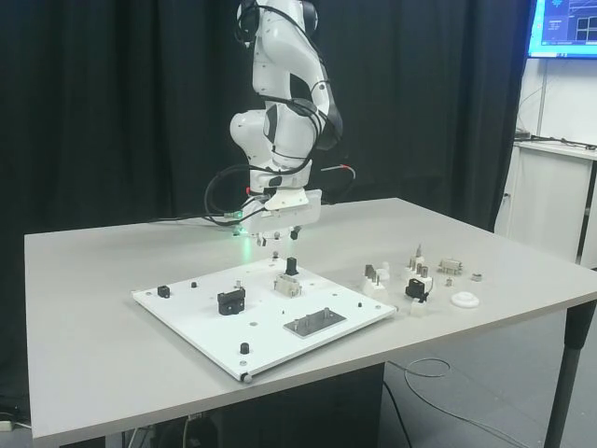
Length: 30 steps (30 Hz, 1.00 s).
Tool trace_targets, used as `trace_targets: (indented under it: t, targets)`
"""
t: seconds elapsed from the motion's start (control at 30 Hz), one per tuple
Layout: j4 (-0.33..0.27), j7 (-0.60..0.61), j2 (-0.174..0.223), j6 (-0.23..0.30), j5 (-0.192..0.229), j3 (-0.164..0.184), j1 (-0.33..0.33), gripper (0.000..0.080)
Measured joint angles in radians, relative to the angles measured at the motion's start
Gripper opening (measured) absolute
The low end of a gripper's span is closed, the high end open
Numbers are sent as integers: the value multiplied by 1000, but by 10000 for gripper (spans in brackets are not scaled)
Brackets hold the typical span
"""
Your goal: Pick waterproof.
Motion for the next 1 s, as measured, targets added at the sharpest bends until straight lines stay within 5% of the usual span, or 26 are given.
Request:
trace_targets:
  t: [1.0]
  targets:
    - [0,-72,0,15,36,-15,0,800]
